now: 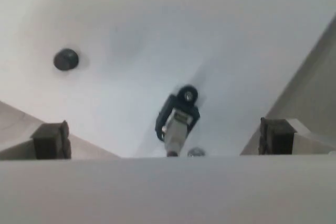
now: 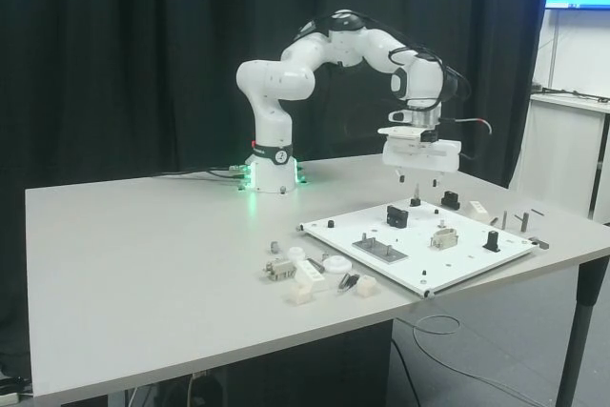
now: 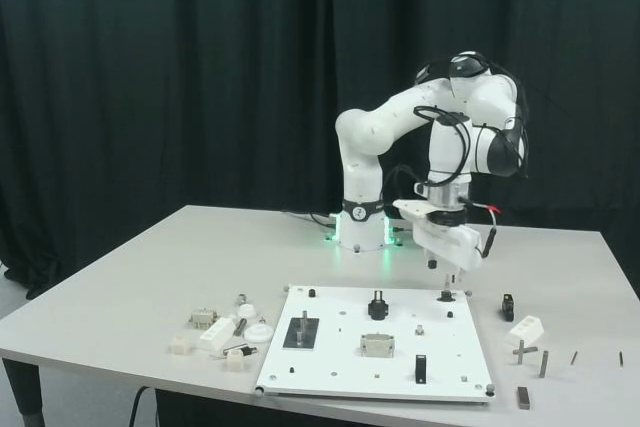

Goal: Remove Ethernet.

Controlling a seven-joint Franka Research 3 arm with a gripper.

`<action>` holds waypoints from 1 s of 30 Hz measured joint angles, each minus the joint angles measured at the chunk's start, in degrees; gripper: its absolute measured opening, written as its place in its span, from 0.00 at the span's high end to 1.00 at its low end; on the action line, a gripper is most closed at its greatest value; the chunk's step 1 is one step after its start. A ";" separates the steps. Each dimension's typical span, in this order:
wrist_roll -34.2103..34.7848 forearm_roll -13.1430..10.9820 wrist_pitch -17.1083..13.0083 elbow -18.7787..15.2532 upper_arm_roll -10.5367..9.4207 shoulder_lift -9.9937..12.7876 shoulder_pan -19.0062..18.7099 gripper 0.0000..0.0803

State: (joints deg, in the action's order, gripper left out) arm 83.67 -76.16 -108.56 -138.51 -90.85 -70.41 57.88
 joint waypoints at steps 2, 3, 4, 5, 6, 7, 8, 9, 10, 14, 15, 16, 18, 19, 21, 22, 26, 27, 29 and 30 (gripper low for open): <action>2.73 0.29 0.00 -0.01 -0.06 0.08 -0.52 0.00; 4.38 0.43 0.00 -0.01 -0.07 0.10 -0.77 0.00; 5.96 0.54 0.00 -0.02 -0.07 0.10 -1.00 0.00; 7.45 0.70 -0.01 -0.03 -0.07 0.10 -1.22 0.00; 8.79 0.87 -0.02 -0.03 -0.08 0.10 -1.42 0.00; 10.08 1.03 -0.04 -0.04 -0.08 0.10 -1.62 0.00; 11.20 1.17 -0.08 -0.05 -0.08 0.10 -1.81 0.00; 12.38 1.28 -0.14 -0.07 -0.08 0.10 -1.99 0.00; 13.50 1.36 -0.21 -0.10 -0.08 0.10 -2.12 0.00; 17.29 1.52 -0.50 -0.33 -0.08 0.10 -2.41 0.00; 18.08 1.55 -0.59 -0.43 -0.08 0.10 -2.43 0.00; 18.64 1.58 -0.66 -0.52 -0.08 0.10 -2.43 0.00; 19.43 1.60 -0.71 -0.72 -0.08 0.10 -2.42 0.00; 19.84 1.60 -0.72 -0.84 -0.08 0.10 -2.41 0.00; 20.86 1.60 -0.72 -1.01 -0.09 0.10 -2.37 0.00; 21.56 1.60 -0.72 -1.07 -0.11 0.11 -2.33 0.00; 23.84 1.60 -0.72 -1.14 -0.25 0.16 -2.13 0.00; 24.23 1.60 -0.71 -1.14 -0.29 0.20 -2.08 0.00; 25.05 1.60 -0.68 -1.14 -0.36 0.31 -2.01 0.00; 25.64 1.60 -0.67 -1.14 -0.40 0.39 -1.98 0.00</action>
State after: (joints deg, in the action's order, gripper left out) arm 109.31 -74.56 -109.22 -139.65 -91.25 -70.02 55.90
